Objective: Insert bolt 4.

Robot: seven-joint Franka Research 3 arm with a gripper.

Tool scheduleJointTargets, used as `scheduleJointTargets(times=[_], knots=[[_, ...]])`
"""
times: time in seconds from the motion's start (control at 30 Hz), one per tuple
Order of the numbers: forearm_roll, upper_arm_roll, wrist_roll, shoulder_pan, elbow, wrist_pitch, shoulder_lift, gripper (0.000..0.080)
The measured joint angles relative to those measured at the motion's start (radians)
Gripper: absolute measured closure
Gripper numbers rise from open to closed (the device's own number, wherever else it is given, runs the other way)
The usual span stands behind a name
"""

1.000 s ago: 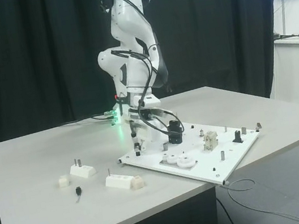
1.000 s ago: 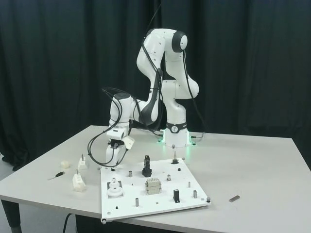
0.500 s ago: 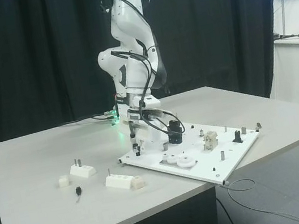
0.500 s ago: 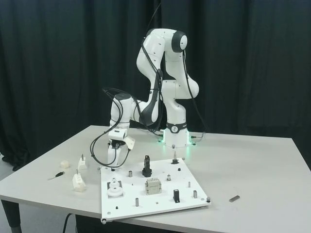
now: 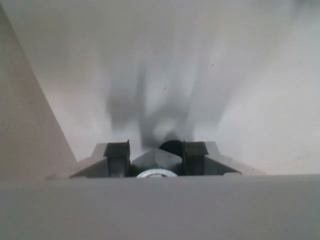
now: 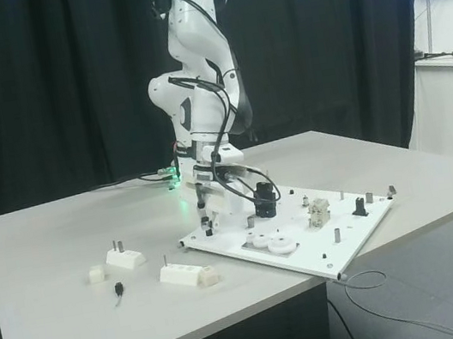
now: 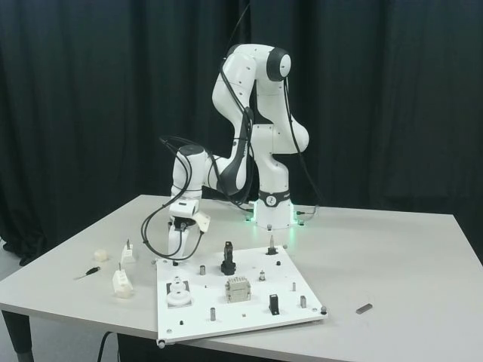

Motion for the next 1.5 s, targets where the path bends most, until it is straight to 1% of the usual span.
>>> scheduleJointTargets(times=[0.57, 1.5], knots=[[0.000, 0.001, 0.000, 0.002, -0.014, 0.039, 0.000, 0.0579], [0.000, 0.000, 0.000, 0.002, -0.014, 0.040, 0.000, 0.0579]])
